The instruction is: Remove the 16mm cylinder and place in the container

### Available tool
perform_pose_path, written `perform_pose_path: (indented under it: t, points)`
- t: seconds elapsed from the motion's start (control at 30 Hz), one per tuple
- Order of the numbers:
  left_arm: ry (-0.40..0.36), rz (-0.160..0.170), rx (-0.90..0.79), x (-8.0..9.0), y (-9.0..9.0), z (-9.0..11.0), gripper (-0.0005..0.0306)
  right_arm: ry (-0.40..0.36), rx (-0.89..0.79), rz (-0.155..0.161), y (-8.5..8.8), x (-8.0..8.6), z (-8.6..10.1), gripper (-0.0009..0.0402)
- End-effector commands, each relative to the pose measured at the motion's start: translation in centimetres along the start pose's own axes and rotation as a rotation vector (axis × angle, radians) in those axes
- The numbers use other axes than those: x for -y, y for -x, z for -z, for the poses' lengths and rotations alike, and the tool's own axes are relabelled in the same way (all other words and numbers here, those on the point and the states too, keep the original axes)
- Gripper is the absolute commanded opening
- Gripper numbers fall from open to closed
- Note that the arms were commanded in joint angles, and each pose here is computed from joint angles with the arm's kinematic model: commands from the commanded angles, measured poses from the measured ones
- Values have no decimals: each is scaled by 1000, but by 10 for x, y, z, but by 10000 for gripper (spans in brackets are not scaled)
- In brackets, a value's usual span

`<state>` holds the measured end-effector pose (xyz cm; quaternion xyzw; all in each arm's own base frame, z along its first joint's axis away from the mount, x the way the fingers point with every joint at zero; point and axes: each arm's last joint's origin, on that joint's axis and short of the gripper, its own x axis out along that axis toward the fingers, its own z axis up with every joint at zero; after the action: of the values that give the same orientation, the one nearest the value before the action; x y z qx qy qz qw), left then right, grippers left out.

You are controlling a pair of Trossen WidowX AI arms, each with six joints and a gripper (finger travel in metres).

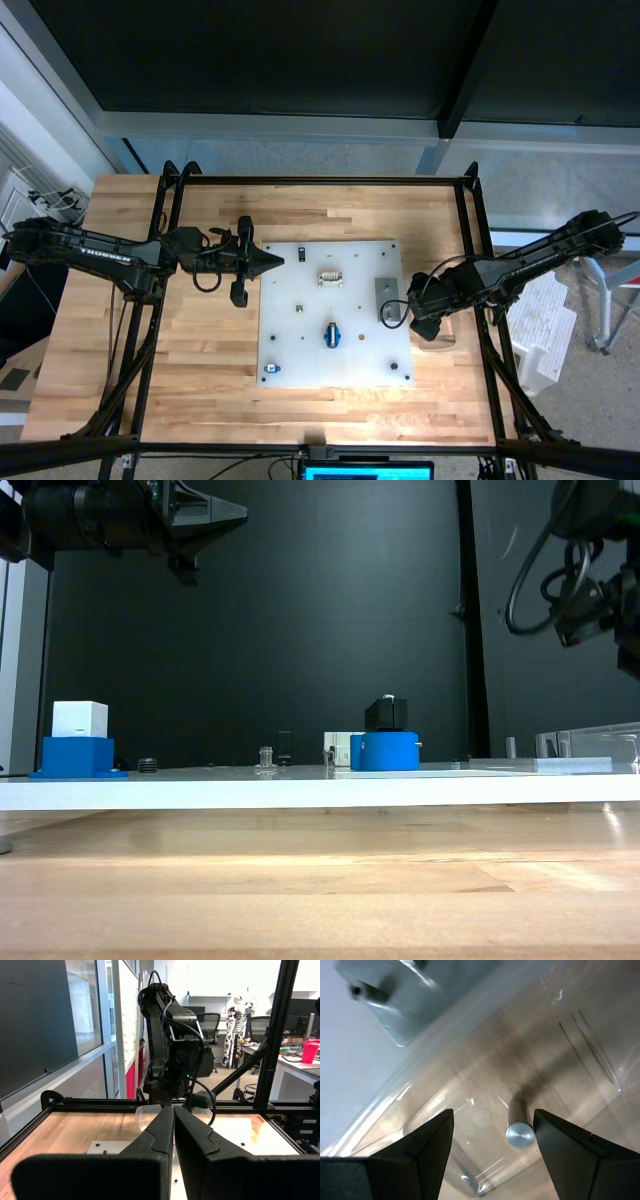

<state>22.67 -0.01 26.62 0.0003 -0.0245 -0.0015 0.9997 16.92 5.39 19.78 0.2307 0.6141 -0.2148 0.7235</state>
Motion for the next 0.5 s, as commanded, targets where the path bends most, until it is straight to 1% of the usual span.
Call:
perform_pose_path:
  t: [0.03, 0.1, 0.23, 0.37, 0.5]
  points:
    - [0, 0, 0, 0, 0, 0, 0, 3, 2, 1, 10, -2, -3, 213]
    - [0, 0, 0, 0, 0, 0, 0, 6, 3, 1, 15, -3, -4, 210]
    - [0, 0, 0, 0, 0, 0, 0, 6, 10, -9, 23, -6, -6, 205]
    - [0, 0, 0, 0, 0, 0, 0, 6, 14, -14, 25, -7, -7, 204]
    - [0, 0, 0, 0, 0, 0, 0, 8, 12, -12, 25, -6, -7, 204]
